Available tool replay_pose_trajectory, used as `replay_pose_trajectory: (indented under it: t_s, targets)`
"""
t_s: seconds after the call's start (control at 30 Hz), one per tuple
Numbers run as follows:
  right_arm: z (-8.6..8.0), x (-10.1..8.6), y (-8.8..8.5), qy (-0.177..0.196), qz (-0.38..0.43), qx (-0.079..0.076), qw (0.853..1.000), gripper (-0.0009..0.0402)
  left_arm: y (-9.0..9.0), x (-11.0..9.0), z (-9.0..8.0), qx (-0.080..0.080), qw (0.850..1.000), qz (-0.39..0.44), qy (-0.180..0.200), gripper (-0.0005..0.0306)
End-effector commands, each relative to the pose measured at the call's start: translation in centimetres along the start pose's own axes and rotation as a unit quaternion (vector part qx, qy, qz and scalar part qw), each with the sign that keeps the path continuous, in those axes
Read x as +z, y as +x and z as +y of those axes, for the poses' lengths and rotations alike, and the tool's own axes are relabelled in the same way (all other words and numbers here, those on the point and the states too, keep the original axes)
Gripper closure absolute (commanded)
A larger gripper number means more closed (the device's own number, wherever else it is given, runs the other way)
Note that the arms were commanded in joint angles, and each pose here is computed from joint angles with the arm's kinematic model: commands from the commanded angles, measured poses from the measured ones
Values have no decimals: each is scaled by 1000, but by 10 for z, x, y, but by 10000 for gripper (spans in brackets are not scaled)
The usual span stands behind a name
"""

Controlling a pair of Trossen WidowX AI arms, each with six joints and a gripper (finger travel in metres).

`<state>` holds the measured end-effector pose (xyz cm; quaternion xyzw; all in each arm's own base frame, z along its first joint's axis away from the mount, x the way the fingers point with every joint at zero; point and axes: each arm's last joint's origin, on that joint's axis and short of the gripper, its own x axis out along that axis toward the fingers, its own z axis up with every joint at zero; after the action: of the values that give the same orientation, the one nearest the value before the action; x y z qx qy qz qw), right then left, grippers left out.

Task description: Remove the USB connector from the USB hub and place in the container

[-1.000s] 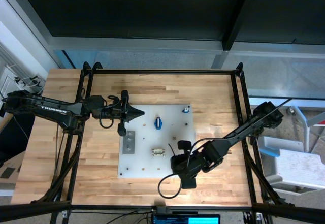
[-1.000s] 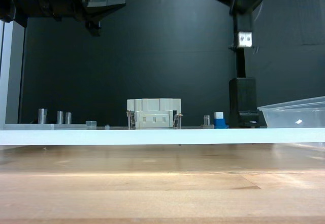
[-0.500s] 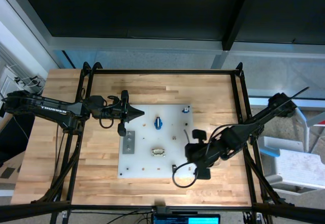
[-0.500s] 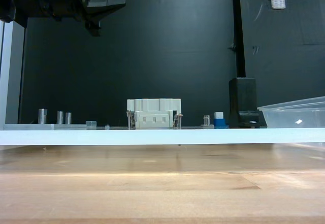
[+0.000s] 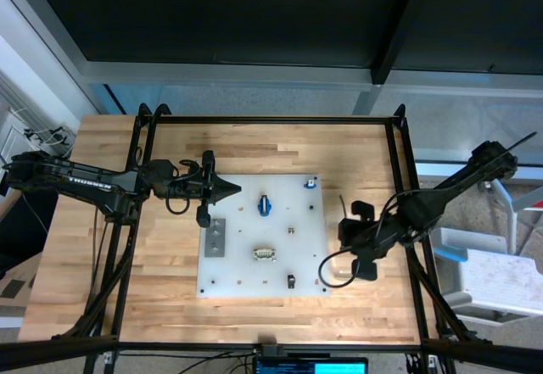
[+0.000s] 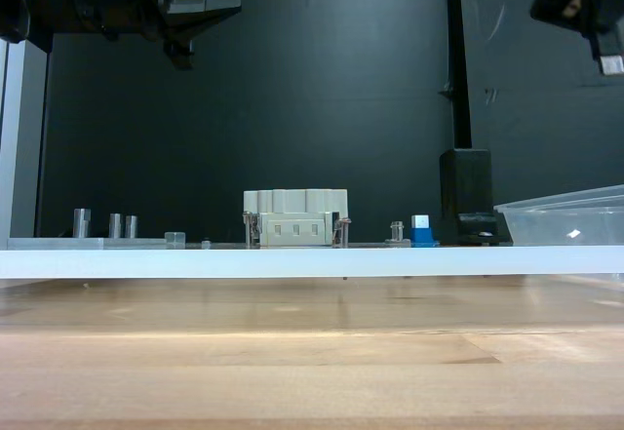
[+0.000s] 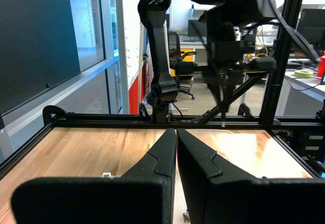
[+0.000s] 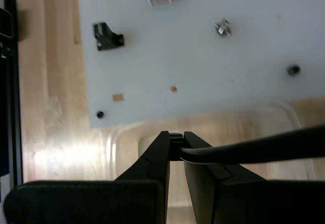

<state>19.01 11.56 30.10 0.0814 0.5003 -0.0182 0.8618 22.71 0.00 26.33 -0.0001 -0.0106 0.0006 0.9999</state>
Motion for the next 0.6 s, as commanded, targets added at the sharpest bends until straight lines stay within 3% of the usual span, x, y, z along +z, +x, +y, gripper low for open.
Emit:
replay_pose_trajectory:
  t_s: [0.03,0.3,0.6]
  targets:
    - [-8,-10,-1,9,1,0,1000,393,0,0,0,0,1000,0,0,300]
    - [-23,-31,0,31,19,2,999,393,0,0,0,0,1000,0,0,300]
    - [-24,-42,10,45,48,2,998,393,0,0,0,0,1000,0,0,300]
